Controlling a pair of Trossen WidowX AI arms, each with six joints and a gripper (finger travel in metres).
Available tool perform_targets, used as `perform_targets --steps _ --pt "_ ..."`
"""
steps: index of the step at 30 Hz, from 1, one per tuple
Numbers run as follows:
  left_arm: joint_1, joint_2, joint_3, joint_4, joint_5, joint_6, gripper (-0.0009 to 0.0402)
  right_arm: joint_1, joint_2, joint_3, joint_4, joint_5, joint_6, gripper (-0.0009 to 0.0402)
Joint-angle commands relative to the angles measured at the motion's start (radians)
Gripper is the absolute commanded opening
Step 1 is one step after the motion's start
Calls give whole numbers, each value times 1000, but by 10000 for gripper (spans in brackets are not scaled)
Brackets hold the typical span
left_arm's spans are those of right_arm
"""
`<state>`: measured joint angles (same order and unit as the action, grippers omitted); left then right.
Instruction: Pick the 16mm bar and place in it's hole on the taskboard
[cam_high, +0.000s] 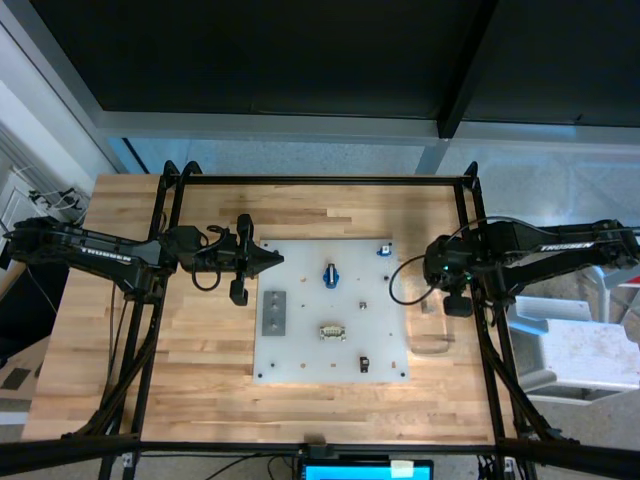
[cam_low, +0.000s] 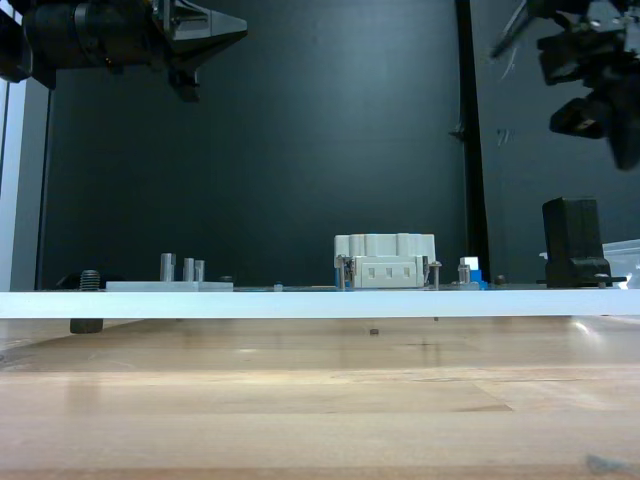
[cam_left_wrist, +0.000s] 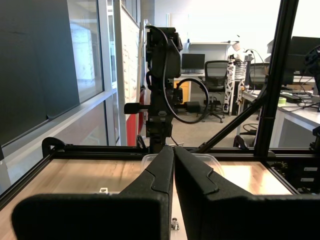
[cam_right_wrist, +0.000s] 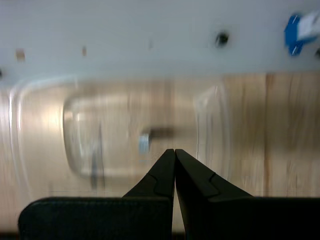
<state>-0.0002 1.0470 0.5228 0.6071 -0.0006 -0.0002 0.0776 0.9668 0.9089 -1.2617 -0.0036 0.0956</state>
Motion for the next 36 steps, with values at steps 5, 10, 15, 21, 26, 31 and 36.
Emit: perform_targets --steps 5,10,15,21,26,31,36 --pt "0 0 0 0 0 0 0 103 0 0 -75 3 23 0" --pt "0 0 0 0 0 0 0 156 0 0 -119 3 57 0" --pt "0 0 0 0 0 0 0 160 0 -2 -111 16 57 0" --pt "0 0 0 0 0 0 0 162 0 -29 -109 20 58 21" --pt "0 0 0 0 0 0 0 160 0 -74 -63 42 85 77" --pt "0 0 0 0 0 0 0 150 25 -114 12 54 133 134" --pt "0 0 0 0 0 0 0 131 38 -165 63 96 172 166"
